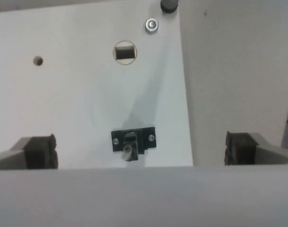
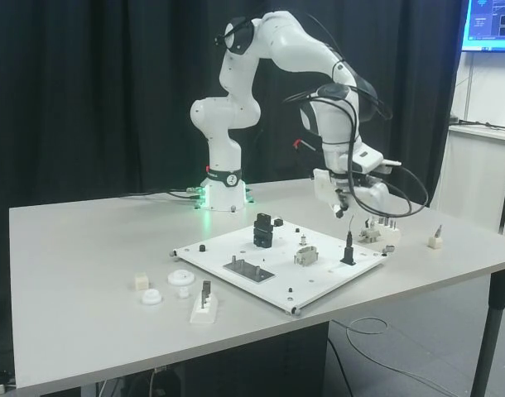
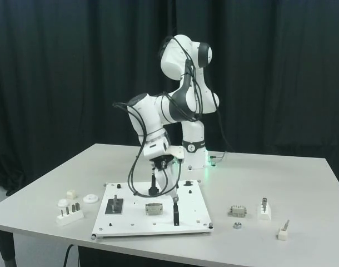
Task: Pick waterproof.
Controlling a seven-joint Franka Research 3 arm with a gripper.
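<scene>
the step in hand is judged to be the approach: the end effector (image 1: 139, 149) is held above the white board (image 2: 277, 265), its fingers spread wide and nothing pinched between them. in the wrist view the two black pads (image 1: 40, 151) are seen far apart, with the waterproof connector (image 1: 133, 140) roughly midway between them, a little toward one side.

for a good grasp, the end effector is best centred over the connector before any descent, so that both pads meet its sides together. the descent is best kept straight and slow, since the part is small and appears to be seated on the board by a flange with two screws; a skewed pull could jam it. the fingers are best closed only once the pads are level with the black body, not the thin tip.

the connector is seen as a small black block with a flat flange, a screw head on each side, and a short grey stub projecting from its middle. it sits on the white board near the edge where the board gives way to the grey worktop (image 2: 79, 248). in the first room view, the likeliest match is a slim black upright (image 2: 349, 248) at about four o'clock on the board, almost under the end effector, though this is not certain. whether it is loose or fixed cannot be told.
</scene>
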